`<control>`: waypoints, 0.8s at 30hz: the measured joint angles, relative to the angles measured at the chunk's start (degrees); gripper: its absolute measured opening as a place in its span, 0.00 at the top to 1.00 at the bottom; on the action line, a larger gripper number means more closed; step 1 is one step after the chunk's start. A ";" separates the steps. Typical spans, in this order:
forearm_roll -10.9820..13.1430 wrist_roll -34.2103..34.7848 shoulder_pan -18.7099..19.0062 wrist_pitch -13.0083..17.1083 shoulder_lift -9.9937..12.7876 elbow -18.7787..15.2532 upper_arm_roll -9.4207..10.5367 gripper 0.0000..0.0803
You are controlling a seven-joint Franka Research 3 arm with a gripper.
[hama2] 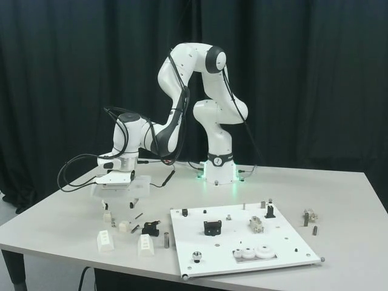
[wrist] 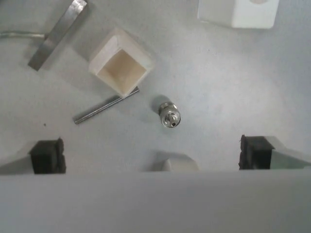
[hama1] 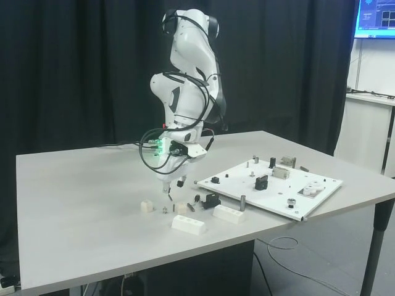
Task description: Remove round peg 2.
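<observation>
Loose parts, table left of board: a hollow white cube (wrist: 121,65), a thin rod (wrist: 106,106) touching the cube's corner, a flat metal bar (wrist: 58,33), a small metal stud (wrist: 169,115), and two white blocks (hama1: 189,224) nearer the table edge. They lie scattered, not slotted; my guess is this is a drop-off patch for pieces taken off the board.

Arm: white, bent low over that patch, wrist pointing down, green light at the wrist and base.

Gripper (wrist: 150,154): spread wide, both black pads (wrist: 47,156) well apart, nothing between them, touching nothing. It hangs above the table, with the stud just ahead of the gap.

Peg: I cannot tell which piece is round peg 2. The rod and the stud by the cube are candidates; so is a dark upright peg (hama1: 243,201) at the board's near edge.

Board (hama1: 321,198): white, right of the arm, carrying small fixtures and gears; the gripper is well apart from it.
</observation>
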 joint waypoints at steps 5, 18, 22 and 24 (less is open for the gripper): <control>0.86 0.00 0.00 -0.67 0.11 0.28 0.02 0.00; 1.98 -0.36 0.06 -3.67 0.14 1.85 0.16 0.00; 1.99 -0.73 0.16 -4.62 0.14 2.39 0.17 0.00; 1.99 -0.73 0.18 -5.04 0.15 2.65 0.20 0.00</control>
